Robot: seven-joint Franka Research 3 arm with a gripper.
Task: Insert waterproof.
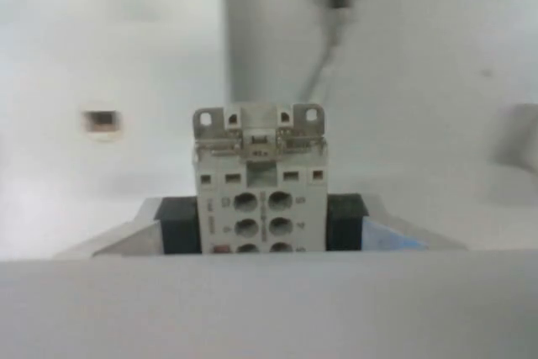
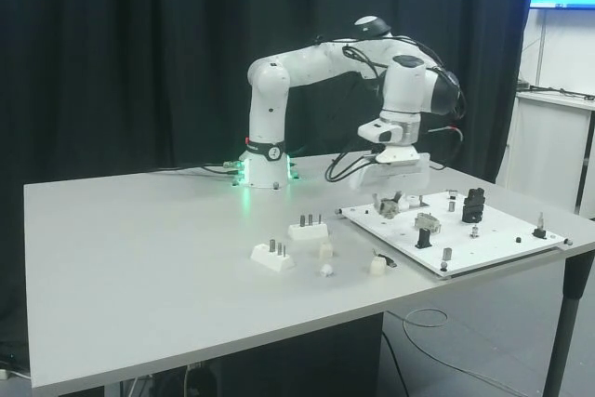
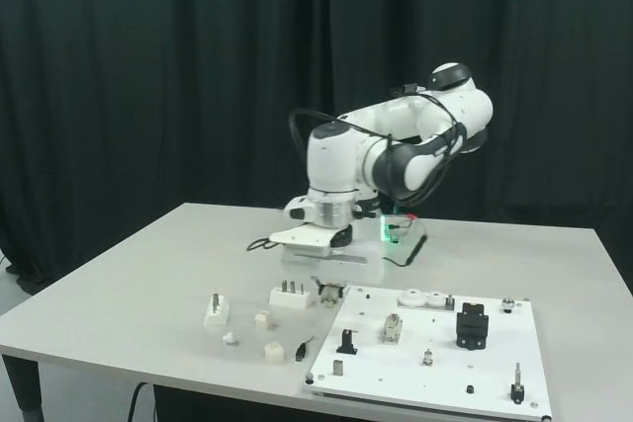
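Gripper [image 2: 389, 200] hangs over the near-arm edge of the white board [image 2: 502, 230] on the bench [image 2: 139, 248]. Wrist view: waterproof connector [image 1: 260, 181] sits clamped between the two black pads [image 1: 177, 223], so the gripper is closed on it, not wide. Connector body grey-white, round pin holes facing the camera, metal latch bracket at its far end. Long axis runs along the fingers, i.e. pointing down and away from the wrist toward the board.

Key relation: mating socket block [image 3: 392, 328] seems to lie on the board, a little further out from the arm base than the gripper, and below it. Not sure it is the right receptacle; too small to confirm. Connector is well clear of the board surface, no contact.

Judgement: carry phase, insertion not begun. Next move needs lateral shift over the socket, then straight descent w/ connector axis kept vertical. Risk: tilt in grasp → jam at entry.
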